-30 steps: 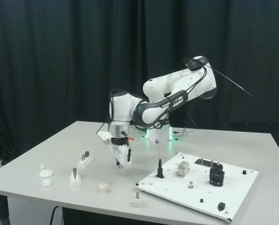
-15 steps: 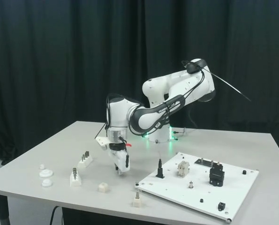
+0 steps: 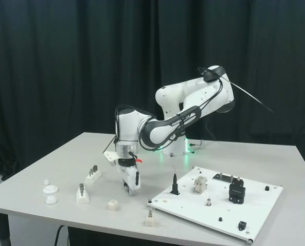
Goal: Place bolt 4.
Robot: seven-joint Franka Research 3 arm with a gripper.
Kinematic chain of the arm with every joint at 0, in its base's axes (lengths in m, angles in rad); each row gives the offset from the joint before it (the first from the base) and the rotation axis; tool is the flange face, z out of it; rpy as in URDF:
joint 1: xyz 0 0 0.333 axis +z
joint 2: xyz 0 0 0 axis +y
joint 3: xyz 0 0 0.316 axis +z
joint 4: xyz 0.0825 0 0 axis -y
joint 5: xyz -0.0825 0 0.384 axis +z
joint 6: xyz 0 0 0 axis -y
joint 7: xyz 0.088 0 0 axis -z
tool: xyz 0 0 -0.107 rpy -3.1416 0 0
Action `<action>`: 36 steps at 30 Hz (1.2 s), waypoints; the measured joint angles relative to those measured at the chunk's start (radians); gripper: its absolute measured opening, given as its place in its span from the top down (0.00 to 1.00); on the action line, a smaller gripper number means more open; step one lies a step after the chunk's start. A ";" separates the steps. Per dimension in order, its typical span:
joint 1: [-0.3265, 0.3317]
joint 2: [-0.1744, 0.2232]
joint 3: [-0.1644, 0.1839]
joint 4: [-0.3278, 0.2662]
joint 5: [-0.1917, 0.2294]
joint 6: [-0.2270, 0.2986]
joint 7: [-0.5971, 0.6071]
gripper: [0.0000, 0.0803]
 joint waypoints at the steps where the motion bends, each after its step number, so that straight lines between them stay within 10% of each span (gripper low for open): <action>1: 0.000 0.000 0.000 0.002 0.000 0.002 -0.001 0.26; 5: 0.000 0.000 -0.008 0.008 0.000 0.004 -0.001 0.26; 6: 0.001 0.000 -0.011 0.009 -0.001 0.004 -0.001 0.07; 36: 0.001 -0.003 -0.021 0.021 0.001 -0.017 -0.017 0.00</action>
